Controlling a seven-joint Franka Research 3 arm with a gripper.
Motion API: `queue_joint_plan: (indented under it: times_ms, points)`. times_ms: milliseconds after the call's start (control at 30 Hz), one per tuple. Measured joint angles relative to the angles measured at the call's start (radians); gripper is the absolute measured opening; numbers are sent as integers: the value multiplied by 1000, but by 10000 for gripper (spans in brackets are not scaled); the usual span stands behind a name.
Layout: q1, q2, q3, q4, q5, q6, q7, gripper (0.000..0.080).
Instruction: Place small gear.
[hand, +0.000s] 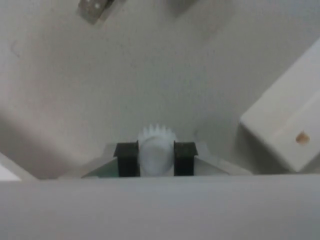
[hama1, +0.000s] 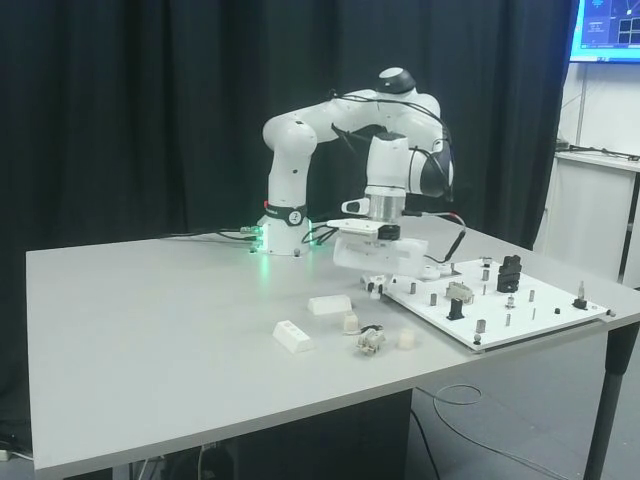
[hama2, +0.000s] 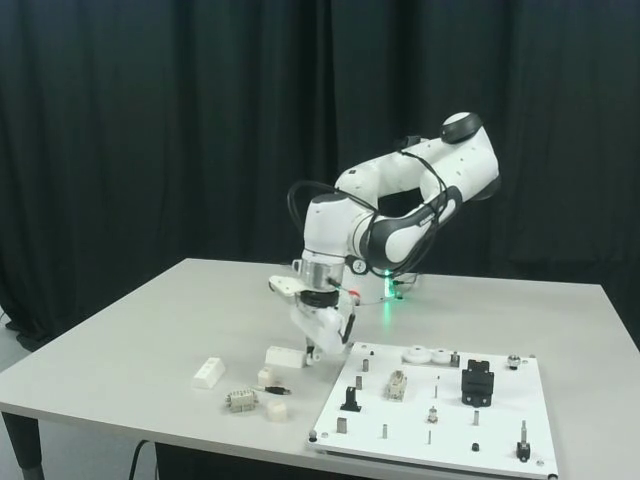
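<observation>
A small white toothed gear (hand: 157, 150) sits clamped between my two black finger pads (hand: 126, 158) in the wrist view. My gripper (hand: 156, 158) is shut on it. In the room views the gripper (hama1: 372, 287) (hama2: 314, 350) hangs low over the grey table, just off the near-left corner of the white assembly board (hama1: 520, 325) (hama2: 490, 425). The gear itself is too small to make out in the room views. On the board's far edge lie two white gears (hama2: 428, 354).
A white block (hand: 287, 125) (hama1: 329, 303) (hama2: 284, 356) lies right beside the gripper. Another white block (hama1: 293, 335) (hama2: 208, 372), a small connector (hama1: 370, 341) (hama2: 240, 399) and small white pieces (hama1: 406, 340) lie nearby. The board carries pegs and black fixtures (hama2: 476, 383).
</observation>
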Motion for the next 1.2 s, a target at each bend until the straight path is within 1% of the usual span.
queue_joint_plan:
  times_ms: [400, 633, 1100, 1133, 1200]
  points:
    - [-66, 18, 16, 45, 29, -37, -49, 142]
    - [-96, 31, 29, 71, 30, -40, -61, 142]
    - [-135, 39, 47, 105, 30, -43, -61, 142]
    - [-137, 39, 48, 108, 30, -43, -61, 335]
    - [-141, 40, 51, 112, 30, -43, -61, 335]
